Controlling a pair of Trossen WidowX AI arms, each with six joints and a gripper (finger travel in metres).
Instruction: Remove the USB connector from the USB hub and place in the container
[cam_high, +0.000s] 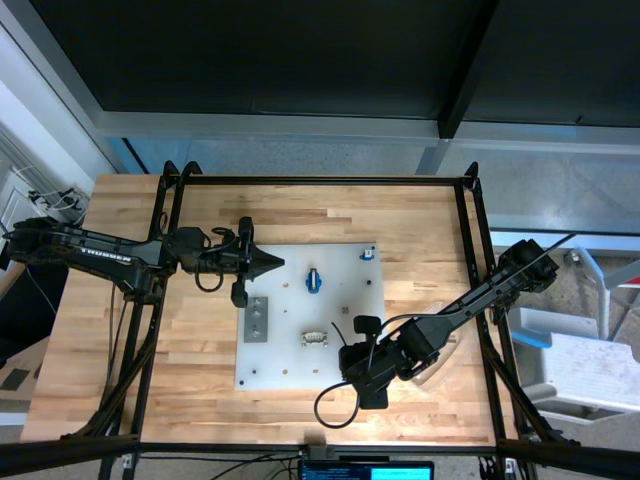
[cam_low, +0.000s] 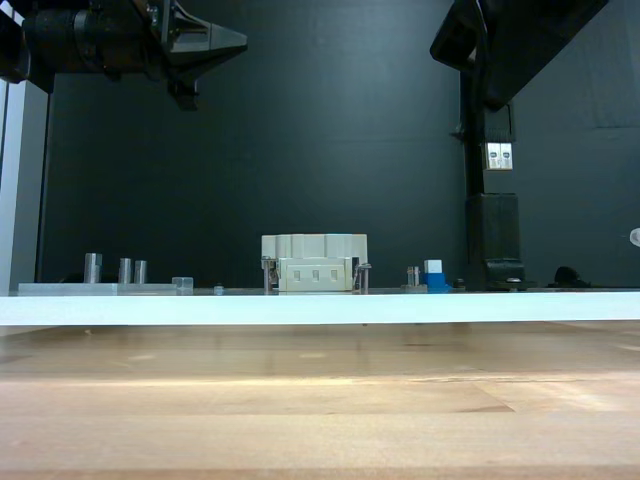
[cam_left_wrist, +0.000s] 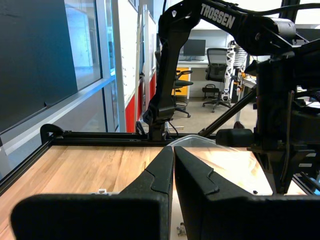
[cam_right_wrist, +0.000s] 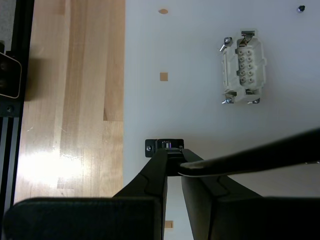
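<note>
Black right gripper points straight down at the near-right corner of a white square board; its fingers pinch the dark plug of the thin black USB connector, right at the small black USB hub; the cable curls off past the board's near edge. Clear rounded-triangle plastic container lies on the light wood table just beside the board, partly under the R arm; left gripper hovers high over the board's far-left side w/ fingers pressed together.
</note>
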